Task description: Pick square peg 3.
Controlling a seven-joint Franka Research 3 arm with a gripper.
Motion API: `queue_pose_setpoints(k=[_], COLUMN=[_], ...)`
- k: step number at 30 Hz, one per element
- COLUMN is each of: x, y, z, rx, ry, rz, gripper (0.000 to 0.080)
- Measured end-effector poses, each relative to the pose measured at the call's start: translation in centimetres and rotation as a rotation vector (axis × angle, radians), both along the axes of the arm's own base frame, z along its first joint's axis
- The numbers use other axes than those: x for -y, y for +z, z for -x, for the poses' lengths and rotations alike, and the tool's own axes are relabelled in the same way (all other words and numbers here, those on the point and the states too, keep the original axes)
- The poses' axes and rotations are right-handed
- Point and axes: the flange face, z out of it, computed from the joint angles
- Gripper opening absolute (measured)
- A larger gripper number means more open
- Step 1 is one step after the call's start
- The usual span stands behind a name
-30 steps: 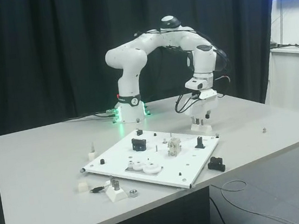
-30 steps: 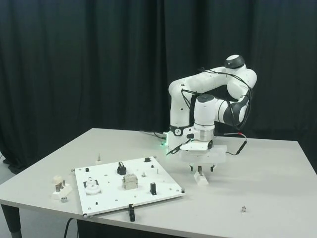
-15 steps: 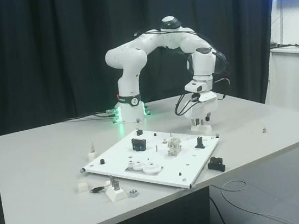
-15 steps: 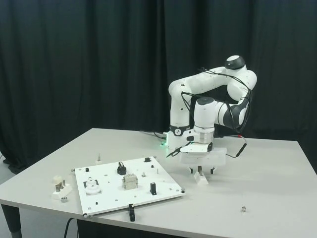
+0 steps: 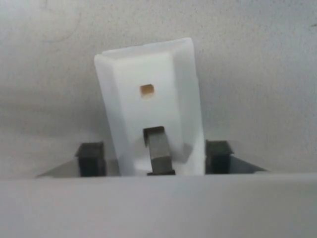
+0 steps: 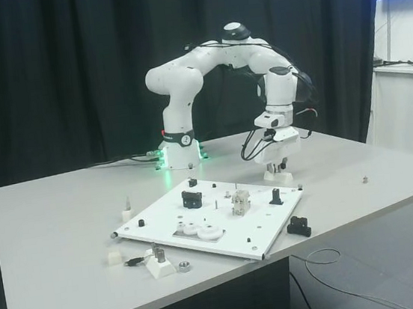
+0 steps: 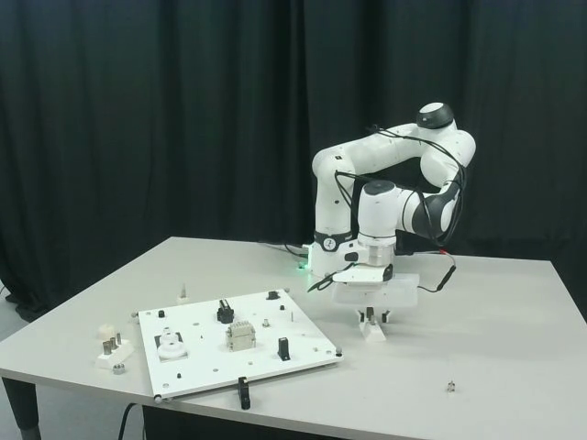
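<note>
A grey square peg (image 5: 158,154) stands upright in a white holder block (image 5: 148,99) that also has a small empty square hole. My gripper (image 5: 154,159) is open, and its two dark fingertips (image 5: 90,158) flank the holder with the peg midway between them, untouched. From the first room view, the gripper (image 6: 276,165) hangs low just over the holder (image 6: 279,177), which sits on the table beyond the white board's far right corner. The second room view has the gripper (image 7: 371,316) down at the holder (image 7: 372,331).
A white assembly board (image 6: 264,226) carrying several small parts lies at the table's middle. A black part (image 6: 299,225) sits beside its near right edge. Small white blocks (image 6: 160,266) lie at the front left. A tiny bolt (image 6: 364,178) stands to the right.
The wrist has turned and the gripper has come down closer over the white holder. Nothing on the table has moved.
</note>
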Motion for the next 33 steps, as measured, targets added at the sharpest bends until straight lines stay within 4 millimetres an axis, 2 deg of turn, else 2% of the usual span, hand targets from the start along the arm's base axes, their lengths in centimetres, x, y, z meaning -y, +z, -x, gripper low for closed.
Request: queue_pose_setpoints(k=[9,10,21,22,25,33], x=[0.0,0.0,0.0,0.0,0.0,0.3], y=[0.0,0.0,0.0,0.0,0.2,1.1], z=[0.0,0.0,0.0,0.0,-0.1,-0.4], rx=[0.0,-0.001,-0.001,-0.001,0.001,0.012], ry=[-0.001,-0.001,-0.002,-0.002,-0.003,-0.007], rz=[-0.001,-0.001,-0.005,-0.005,-0.006,-0.007], gripper=[0.0462,0.0111,0.0111,0.0076,0.0076,0.0076])
